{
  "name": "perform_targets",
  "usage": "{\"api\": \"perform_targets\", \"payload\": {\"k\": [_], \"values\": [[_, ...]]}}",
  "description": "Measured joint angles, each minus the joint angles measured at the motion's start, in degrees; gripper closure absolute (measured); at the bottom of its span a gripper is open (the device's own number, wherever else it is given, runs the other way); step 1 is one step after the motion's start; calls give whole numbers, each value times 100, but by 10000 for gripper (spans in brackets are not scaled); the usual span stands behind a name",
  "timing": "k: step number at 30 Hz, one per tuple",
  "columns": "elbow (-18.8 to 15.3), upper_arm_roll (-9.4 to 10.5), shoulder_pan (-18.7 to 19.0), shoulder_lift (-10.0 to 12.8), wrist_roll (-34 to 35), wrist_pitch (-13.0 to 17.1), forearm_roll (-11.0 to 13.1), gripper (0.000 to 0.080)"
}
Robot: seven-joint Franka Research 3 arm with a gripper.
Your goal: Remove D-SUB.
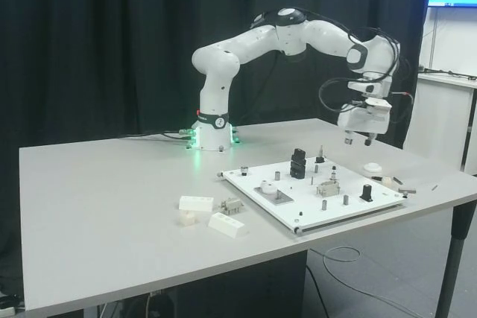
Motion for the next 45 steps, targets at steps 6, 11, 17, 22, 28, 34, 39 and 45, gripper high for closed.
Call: {"api": "perform_targets", "payload": {"k": [6,11,17,22,28,34,39,45], "values": [[-641,-272,205,1,-502,-15,-28,3],[-1149,-491,344,0,-927,41,-23,3],[-1619,-659,420,-1,-1354,205,40,3],[-1908,-717,421,-1,-1638,367,187,3],[-2227,-724,419,-1,-1978,500,401,3],[-2494,-695,418,2,-2282,590,613,3],[-2650,-633,418,6,-2423,636,799,3],[-2758,-537,420,13,-2506,685,971,3]]}}
